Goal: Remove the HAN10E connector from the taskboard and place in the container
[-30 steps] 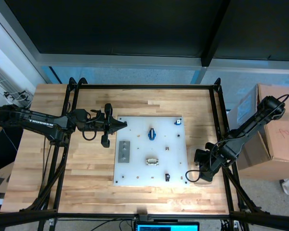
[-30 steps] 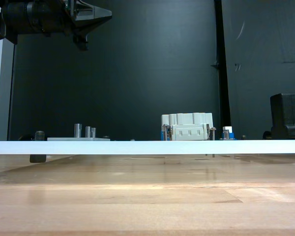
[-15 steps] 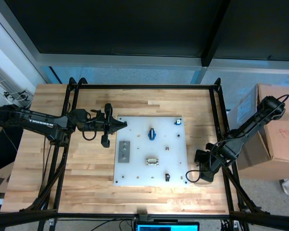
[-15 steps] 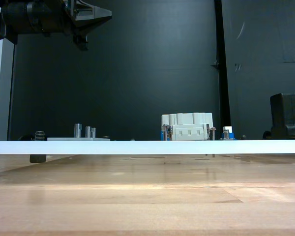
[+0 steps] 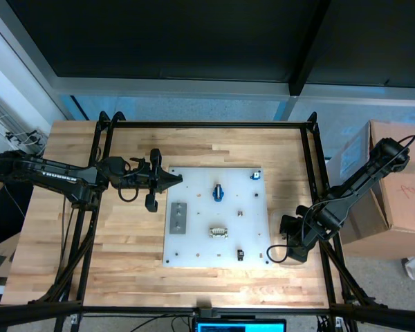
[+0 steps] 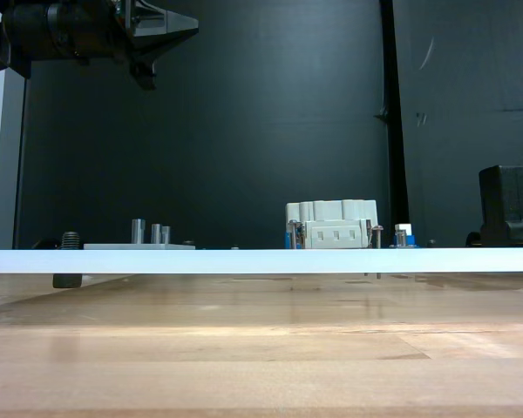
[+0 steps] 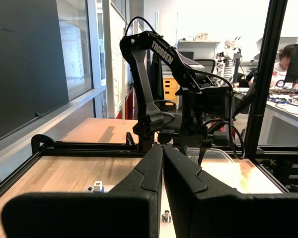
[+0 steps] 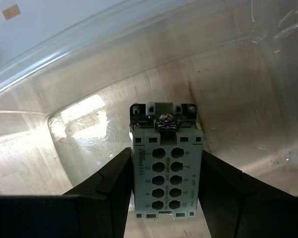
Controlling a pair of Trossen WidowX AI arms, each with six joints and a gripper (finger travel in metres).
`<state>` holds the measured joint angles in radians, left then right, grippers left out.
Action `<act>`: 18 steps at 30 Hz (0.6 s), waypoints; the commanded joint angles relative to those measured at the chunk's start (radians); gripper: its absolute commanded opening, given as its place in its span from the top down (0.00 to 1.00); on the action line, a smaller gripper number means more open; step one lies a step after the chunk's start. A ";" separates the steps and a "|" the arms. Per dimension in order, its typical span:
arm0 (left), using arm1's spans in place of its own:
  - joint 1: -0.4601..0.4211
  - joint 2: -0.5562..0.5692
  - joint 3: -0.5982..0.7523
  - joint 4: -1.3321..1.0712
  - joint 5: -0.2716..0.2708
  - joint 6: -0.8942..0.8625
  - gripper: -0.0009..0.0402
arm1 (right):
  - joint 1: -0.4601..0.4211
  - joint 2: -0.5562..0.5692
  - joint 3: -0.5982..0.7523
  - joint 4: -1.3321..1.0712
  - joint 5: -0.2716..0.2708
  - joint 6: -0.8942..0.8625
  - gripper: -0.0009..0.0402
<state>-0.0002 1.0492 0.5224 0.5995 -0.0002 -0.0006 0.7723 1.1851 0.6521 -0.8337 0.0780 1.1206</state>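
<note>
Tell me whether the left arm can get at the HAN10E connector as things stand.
Probably not. The HAN10E connector is held in the right gripper inside the clear container off the taskboard's right edge, while the left gripper, shut, hovers above the board's far left corner.

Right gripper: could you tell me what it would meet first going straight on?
The right gripper, holding the HAN10E connector, would probably meet the floor of the clear container first; depth is unclear. The left gripper hovers shut above the taskboard's far left corner.
</note>
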 commanded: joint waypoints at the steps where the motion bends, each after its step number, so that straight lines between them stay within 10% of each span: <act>1: 0.000 0.000 0.000 0.000 0.000 0.000 0.98 | 0.000 0.000 0.001 0.000 0.005 0.000 0.92; 18: 0.000 0.000 0.000 0.000 0.000 0.000 0.98 | 0.000 0.000 -0.021 -0.001 0.008 0.003 0.85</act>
<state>-0.0002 1.0489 0.5224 0.5991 -0.0002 -0.0006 0.7723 1.1851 0.6361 -0.8345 0.0853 1.1210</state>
